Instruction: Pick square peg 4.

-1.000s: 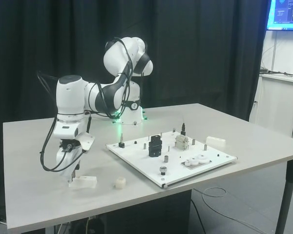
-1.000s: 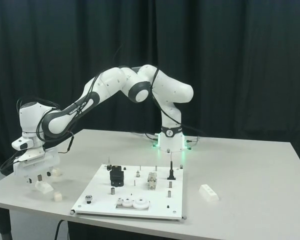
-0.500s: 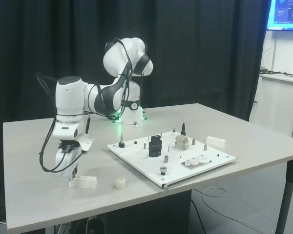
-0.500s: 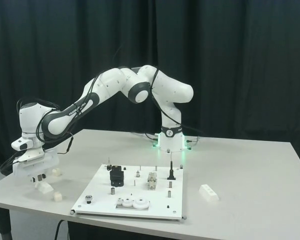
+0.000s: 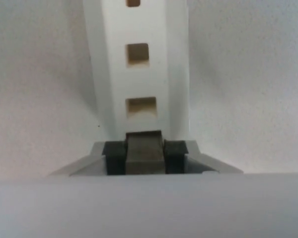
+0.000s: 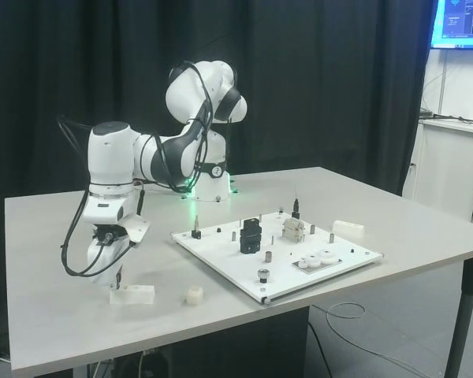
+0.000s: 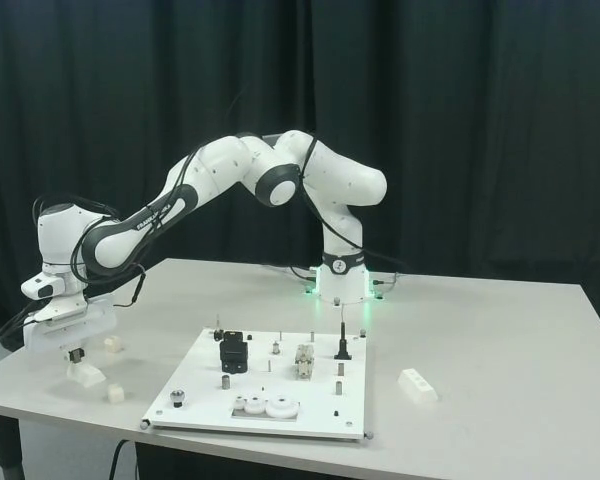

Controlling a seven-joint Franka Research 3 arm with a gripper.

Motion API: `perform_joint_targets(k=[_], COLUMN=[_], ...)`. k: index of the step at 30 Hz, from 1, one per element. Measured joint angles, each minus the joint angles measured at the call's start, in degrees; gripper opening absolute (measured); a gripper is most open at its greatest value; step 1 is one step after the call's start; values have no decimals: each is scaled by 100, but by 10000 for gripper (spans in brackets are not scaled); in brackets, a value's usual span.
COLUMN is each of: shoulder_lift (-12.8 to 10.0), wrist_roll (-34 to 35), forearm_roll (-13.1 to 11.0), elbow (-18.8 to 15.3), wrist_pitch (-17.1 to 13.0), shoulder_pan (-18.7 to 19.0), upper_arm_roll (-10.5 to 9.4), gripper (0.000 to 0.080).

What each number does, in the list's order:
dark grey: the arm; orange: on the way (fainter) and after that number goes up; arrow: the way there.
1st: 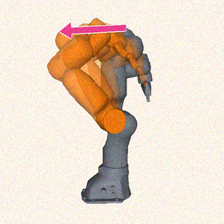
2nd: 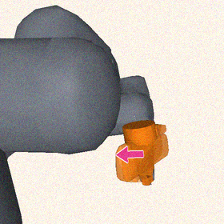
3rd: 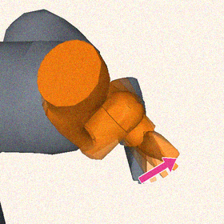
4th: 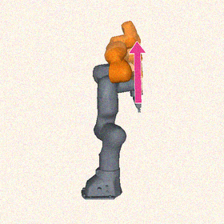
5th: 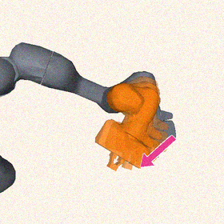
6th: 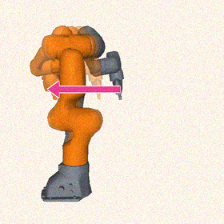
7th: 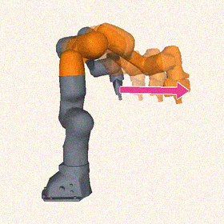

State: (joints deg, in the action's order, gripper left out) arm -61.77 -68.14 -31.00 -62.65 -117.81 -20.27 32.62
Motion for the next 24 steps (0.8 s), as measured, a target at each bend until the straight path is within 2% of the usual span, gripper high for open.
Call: perform_joint_targets(k=[9, 24], shoulder_lift=[1, 5], wrist_roll=[5, -34], forearm_roll=[0, 5], elbow=[209, 900], wrist_pitch=[133, 1047], shoulder_pan=[-43, -48], upper_arm_roll=[95, 425], gripper=[155, 154])
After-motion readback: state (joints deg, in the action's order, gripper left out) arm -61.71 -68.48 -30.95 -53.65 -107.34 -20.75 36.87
